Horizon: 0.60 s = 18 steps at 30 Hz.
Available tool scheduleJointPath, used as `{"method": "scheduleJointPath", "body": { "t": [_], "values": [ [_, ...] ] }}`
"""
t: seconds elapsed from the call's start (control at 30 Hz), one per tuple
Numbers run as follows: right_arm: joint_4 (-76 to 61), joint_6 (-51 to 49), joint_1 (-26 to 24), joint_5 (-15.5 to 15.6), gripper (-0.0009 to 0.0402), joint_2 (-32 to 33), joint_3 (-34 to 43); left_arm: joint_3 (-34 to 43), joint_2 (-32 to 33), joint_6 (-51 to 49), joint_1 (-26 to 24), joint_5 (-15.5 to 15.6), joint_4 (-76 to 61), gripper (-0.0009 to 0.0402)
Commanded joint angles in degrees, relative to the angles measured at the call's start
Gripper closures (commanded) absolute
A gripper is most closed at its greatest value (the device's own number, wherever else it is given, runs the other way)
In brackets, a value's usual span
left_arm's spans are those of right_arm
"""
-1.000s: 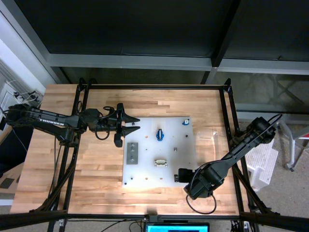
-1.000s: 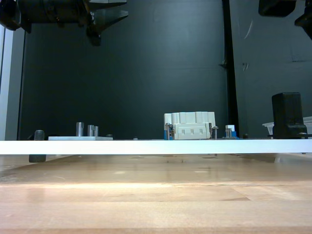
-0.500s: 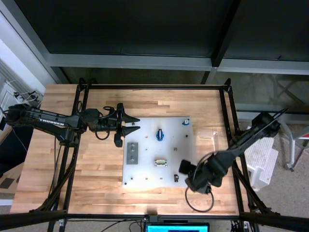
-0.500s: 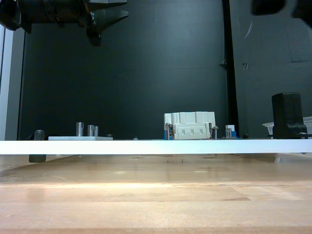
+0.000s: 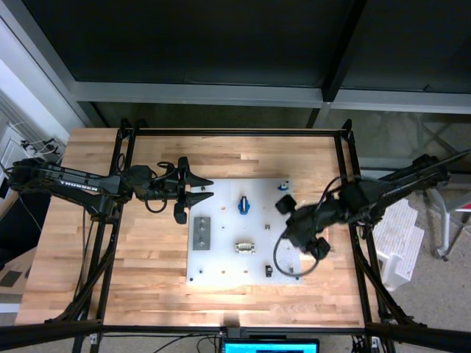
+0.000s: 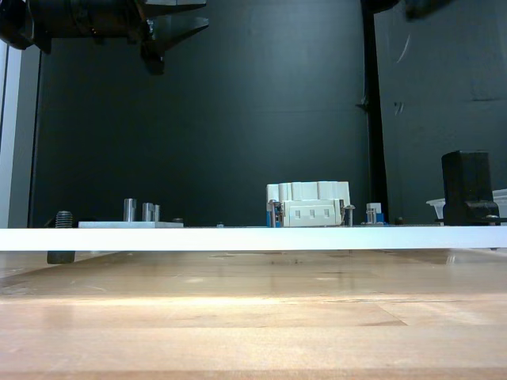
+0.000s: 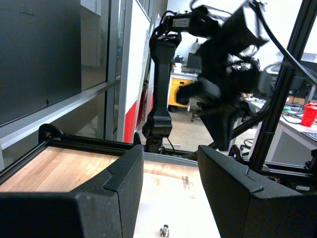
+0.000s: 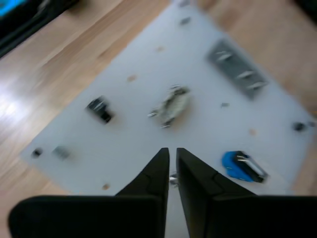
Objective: Pick the 16mm bar and install on taskboard
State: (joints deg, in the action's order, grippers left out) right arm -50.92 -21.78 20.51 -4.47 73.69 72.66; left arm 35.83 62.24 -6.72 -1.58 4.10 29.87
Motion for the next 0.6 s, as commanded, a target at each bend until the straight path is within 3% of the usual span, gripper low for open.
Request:
{"method": "scheduleJointPath", "body": {
  "t": [0.03, 0.2, 0.6],
  "values": [
    [2.3, 1.0, -3.3, 0.1, 0.0392, -2.2, 0.0, 0.0, 0.0, 0.0, 0.0, 0.0, 0.0, 0.0246],
    [7.8, 3.7, -7.8, 2.2, 0.0393, -5.0, -1.7, 0.0, 0.0, 0.0, 0.0, 0.0, 0.0, 0.0246],
    [36.2, 13.8, -14.3, 4.7, 0.0394, -14.3, -17.8, 0.0, 0.0, 0.0, 0.0, 0.0, 0.0, 0.0246]
  ]
}}
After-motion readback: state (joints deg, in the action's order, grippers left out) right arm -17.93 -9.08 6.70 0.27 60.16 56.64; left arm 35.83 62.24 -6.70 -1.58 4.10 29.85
